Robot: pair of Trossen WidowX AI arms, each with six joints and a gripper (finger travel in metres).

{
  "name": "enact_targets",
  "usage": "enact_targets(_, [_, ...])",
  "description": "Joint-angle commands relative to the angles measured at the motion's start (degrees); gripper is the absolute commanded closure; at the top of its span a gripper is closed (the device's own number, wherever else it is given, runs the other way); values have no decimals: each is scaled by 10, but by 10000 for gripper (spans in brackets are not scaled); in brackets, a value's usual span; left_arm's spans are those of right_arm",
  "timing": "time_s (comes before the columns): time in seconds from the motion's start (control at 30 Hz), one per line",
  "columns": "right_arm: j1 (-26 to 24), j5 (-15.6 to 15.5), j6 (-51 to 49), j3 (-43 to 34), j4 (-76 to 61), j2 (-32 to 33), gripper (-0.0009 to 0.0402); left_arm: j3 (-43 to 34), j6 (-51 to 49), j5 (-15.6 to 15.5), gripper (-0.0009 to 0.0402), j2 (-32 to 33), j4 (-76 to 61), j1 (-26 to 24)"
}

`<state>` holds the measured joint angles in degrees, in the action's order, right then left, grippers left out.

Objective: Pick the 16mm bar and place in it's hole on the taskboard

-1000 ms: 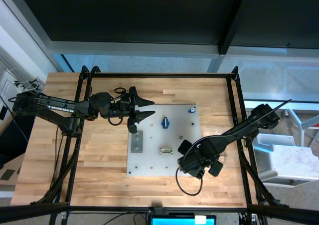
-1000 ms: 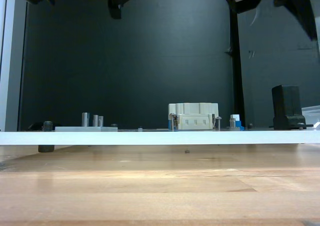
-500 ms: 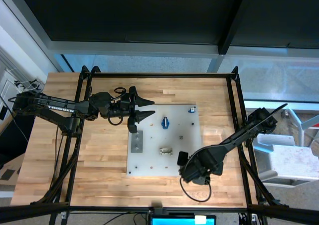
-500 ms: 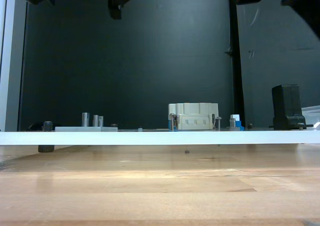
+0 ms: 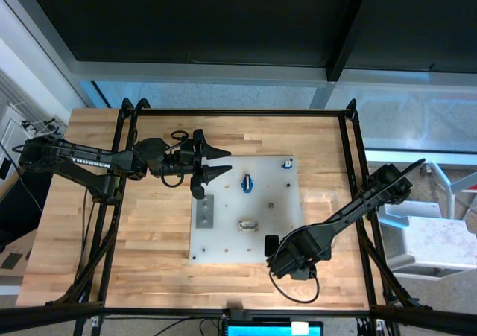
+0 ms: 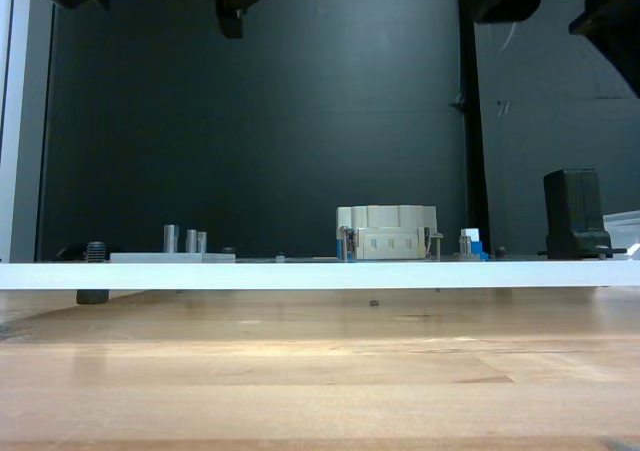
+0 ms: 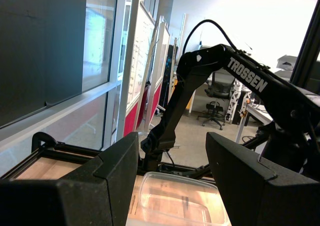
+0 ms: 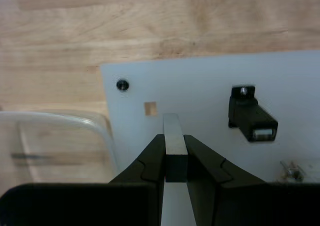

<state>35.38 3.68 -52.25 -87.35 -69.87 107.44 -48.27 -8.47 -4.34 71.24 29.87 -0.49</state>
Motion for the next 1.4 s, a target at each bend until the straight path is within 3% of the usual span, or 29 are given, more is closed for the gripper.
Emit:
enact_targets(0.03, [2,-3,-16,15,6,-1,394,0,0,0,209,0,0,0])
enact_targets(0.43, [3,-2,-28,59,46,-5,393,0,0,0,209,0,0,0])
enact_targets(1.4, [8,7,-23,74,56,-10,393,0,0,0,209,0,0,0])
